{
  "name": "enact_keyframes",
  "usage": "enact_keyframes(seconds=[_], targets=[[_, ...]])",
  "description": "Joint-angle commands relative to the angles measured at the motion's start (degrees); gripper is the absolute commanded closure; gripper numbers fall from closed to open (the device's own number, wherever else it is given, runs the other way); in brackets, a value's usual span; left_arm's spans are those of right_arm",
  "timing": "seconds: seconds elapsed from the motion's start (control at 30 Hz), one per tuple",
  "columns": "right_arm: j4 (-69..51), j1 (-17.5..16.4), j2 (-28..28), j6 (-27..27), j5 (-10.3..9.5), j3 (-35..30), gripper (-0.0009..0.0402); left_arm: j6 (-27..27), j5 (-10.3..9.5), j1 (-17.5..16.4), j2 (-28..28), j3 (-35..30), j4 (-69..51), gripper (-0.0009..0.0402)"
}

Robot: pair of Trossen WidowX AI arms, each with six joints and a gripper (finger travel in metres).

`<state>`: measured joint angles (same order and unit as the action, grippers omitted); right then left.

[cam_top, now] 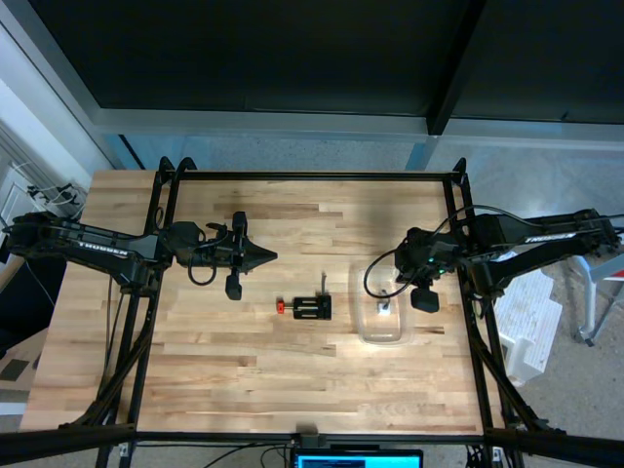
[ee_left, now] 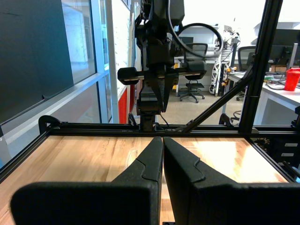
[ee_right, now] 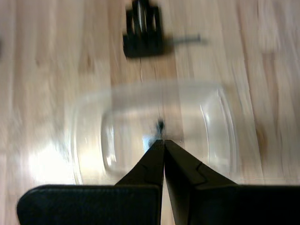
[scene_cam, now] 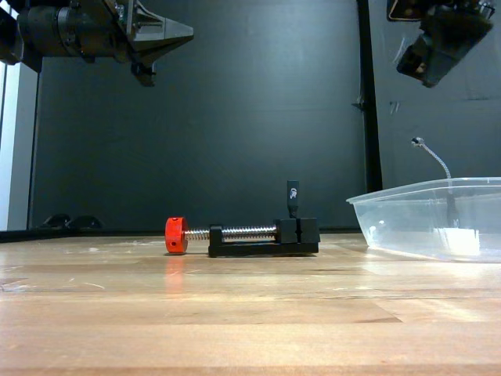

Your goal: Pick the USB-C connector and install on taskboard

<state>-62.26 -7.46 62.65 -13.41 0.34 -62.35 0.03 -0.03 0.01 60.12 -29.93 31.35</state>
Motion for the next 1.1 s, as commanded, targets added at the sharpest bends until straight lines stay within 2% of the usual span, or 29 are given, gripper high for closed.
enact_keyframes(seconds=[0.03, 0.2, 0.3, 0.63, 0.77, 0.9, 1.1], targets=[[-3.93, -1.16, 2.89, -0.28, -0.46, -2.49, 0.0393, 0.00, 0.00, 0.00, 0.00, -0.02, 0.00, 0.0393], [-8.26, -3.26, 7.32, -1.36, -0.42, -5.20, 0.0392, 0.00, 0.00, 0.00, -0.02, -0.02, 0.00, 0.0393], [-9.22, -3.85, 9.33, -2.84, -0.44, -5.53, 0.0377, 0.00, 0.00, -0.02, -0.02, -0.02, 0.00, 0.0393], [-8.02, -4.07, 13.64, -6.88, -0.33, -3.87, 0.0232, 0.00, 0.00, -0.02, -0.02, -0.02, 0.00, 0.0393], [-5.11, -4.11, 14.86, -7.26, 0.20, -2.54, 0.0191, 0.00, 0.00, -0.02, -0.02, -0.02, 0.00, 0.0393], [-4.35, -4.09, 16.50, -7.41, 2.14, -1.86, 0.0181, 0.00, 0.00, 0.00, -0.02, -0.02, 0.02, 0.0393], [-1.81, -4.20, 17.88, -6.78, 2.08, -0.70, 0.0181, 0.00, 0.00, -0.02, -0.02, -0.02, 0.00, 0.0393]])
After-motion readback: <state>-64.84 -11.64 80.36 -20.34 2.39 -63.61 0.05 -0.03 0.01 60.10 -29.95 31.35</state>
